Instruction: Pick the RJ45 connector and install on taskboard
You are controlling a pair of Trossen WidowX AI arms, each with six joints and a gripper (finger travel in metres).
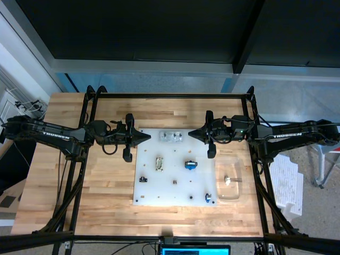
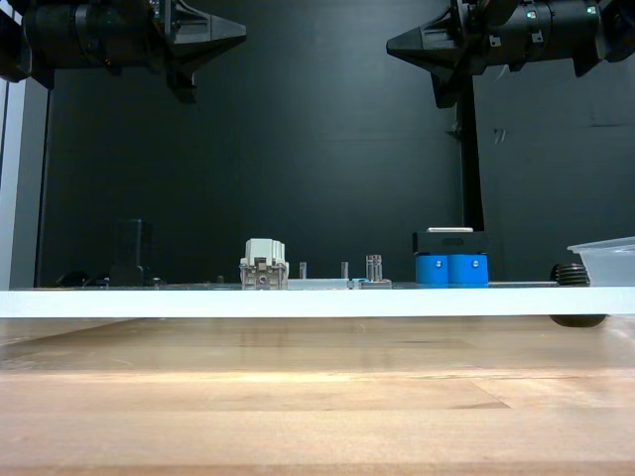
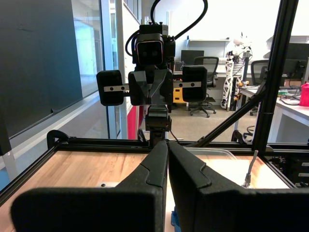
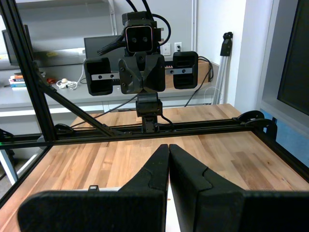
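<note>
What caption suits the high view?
Both shut, left gripper and right gripper hover facing each other above the far edge of the white board.

A lit screen [image 1: 194, 249] stands near the wooden table [image 1: 79, 202].

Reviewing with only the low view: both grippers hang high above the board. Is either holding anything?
Observer: No. Wrist views show the left gripper and right gripper shut on nothing, both over the board's far end.
Operator: What's in the tray?
Observer: From above, a pale block lies in the clear tray; whether the connector sits on it I cannot tell.
Operator: And the jack?
Observer: The blue jack stands at the board's near right corner; filled or not, I cannot tell.
</note>
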